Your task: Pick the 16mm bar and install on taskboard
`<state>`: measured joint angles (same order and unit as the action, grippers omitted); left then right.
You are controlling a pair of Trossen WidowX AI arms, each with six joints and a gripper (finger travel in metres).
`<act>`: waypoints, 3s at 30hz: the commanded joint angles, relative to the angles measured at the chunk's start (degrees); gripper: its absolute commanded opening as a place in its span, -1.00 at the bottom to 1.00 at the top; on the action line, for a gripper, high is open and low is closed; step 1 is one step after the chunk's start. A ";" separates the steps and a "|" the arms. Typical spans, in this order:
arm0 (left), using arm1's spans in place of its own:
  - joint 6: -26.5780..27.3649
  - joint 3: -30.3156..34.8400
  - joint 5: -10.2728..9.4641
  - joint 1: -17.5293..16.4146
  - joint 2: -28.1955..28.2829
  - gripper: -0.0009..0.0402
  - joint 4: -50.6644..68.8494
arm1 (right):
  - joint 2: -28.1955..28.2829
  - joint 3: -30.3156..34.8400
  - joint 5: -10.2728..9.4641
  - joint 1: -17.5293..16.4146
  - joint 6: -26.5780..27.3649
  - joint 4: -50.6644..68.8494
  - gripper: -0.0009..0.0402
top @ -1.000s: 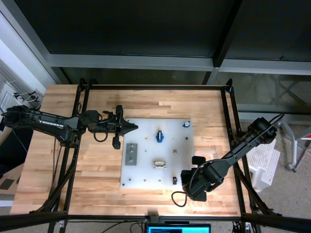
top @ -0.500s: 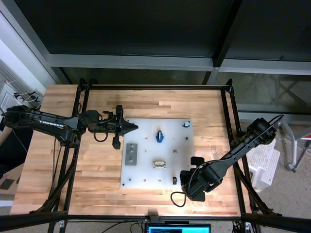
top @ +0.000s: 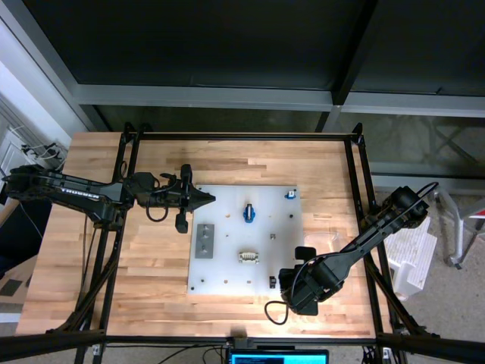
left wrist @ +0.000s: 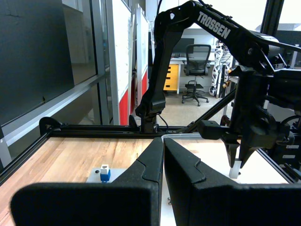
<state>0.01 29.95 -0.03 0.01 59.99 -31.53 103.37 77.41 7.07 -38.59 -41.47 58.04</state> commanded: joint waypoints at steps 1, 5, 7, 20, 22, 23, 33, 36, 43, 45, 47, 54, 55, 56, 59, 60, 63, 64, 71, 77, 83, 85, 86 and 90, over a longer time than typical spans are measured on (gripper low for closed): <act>0.00 0.00 0.00 0.00 0.02 -0.96 0.00 | 0.02 -0.04 0.00 0.00 0.20 0.07 -0.94; 0.00 0.00 0.00 0.00 0.02 -0.96 0.00 | 0.02 -0.44 0.00 0.02 0.46 -0.28 -0.94; 0.00 0.00 0.00 0.00 0.02 -0.96 0.00 | 0.02 -0.79 -0.07 0.02 0.63 -0.70 -0.94; 0.00 0.00 0.00 -0.02 0.02 -0.96 0.00 | 0.02 -1.60 -0.15 0.02 1.03 -2.01 -0.94; 0.00 0.00 0.00 0.00 0.00 -0.96 0.00 | 0.02 -1.73 -0.15 0.02 1.03 -2.01 -0.94; 0.00 0.00 0.00 0.00 0.00 -0.96 0.00 | 0.02 -1.79 -0.15 0.02 1.03 -2.03 -0.94; 0.00 0.00 0.00 -0.02 0.02 -0.96 0.00 | 0.00 -2.12 0.00 0.09 1.16 -2.27 -0.94; 0.00 0.00 0.00 0.00 0.02 -0.96 0.00 | -0.15 -2.51 0.00 0.11 1.25 -2.71 -0.94; 0.00 0.00 0.00 0.00 0.02 -0.96 0.00 | -0.57 -2.56 -0.02 0.26 1.27 -2.99 -0.94; 0.00 0.00 0.00 -0.02 0.02 -0.96 0.00 | -0.85 -2.51 -0.02 0.33 1.25 -3.10 -0.94; 0.00 0.00 0.00 0.00 0.02 -0.96 0.00 | -0.92 -2.32 -0.04 0.33 1.27 -3.06 -0.94; 0.00 0.00 0.00 0.00 0.02 -0.96 0.00 | -0.96 -2.32 -0.02 0.37 1.46 -3.04 -0.94; 0.00 0.00 0.00 0.00 0.02 -0.96 0.00 | -0.96 -2.32 -0.02 0.37 1.46 -3.06 -0.94; 0.00 0.00 0.00 -0.02 0.02 -0.96 0.00 | -0.96 -2.34 -0.04 0.37 1.46 -3.06 -0.94; 0.00 0.00 0.00 0.00 0.02 -0.96 0.00 | -0.96 -2.34 -0.07 0.37 1.44 -3.06 -0.94; 0.00 0.00 0.00 0.00 0.00 -0.96 0.00 | -0.96 -2.34 -0.09 0.37 1.44 -3.06 -0.94; 0.00 0.00 0.00 0.00 0.02 -0.96 0.00 | -0.96 -2.34 -0.35 0.37 1.44 -3.13 -0.94; 0.00 0.00 0.00 0.00 0.02 -0.96 0.00 | -0.96 -2.34 -0.68 0.37 1.46 -3.13 -0.94; 0.00 0.00 0.00 0.00 0.02 -0.96 -0.02 | -0.96 -2.38 -0.68 0.35 1.51 -3.06 -0.94; 0.00 0.00 0.00 -0.02 0.02 -0.96 0.00 | -0.96 -2.43 -0.63 0.37 1.51 -3.02 -0.94; 0.00 0.00 0.00 -0.02 0.02 -0.96 0.00 | -0.96 -2.62 -0.66 0.37 1.57 -3.06 -0.94; 0.00 0.00 0.00 0.00 0.02 -0.96 0.00 | -0.96 -2.60 -0.63 0.37 1.57 -3.08 -0.94; 0.00 0.00 0.00 0.00 0.02 -0.96 0.00 | -0.96 -2.64 -0.66 0.37 1.62 -3.08 -0.94; 0.00 0.00 0.00 -0.02 0.02 -0.96 0.00 | -0.96 -2.71 -0.66 0.37 1.70 -3.08 -0.94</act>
<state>0.01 29.93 -0.05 0.01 59.99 -31.53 102.39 74.74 6.42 -38.20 -39.75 54.98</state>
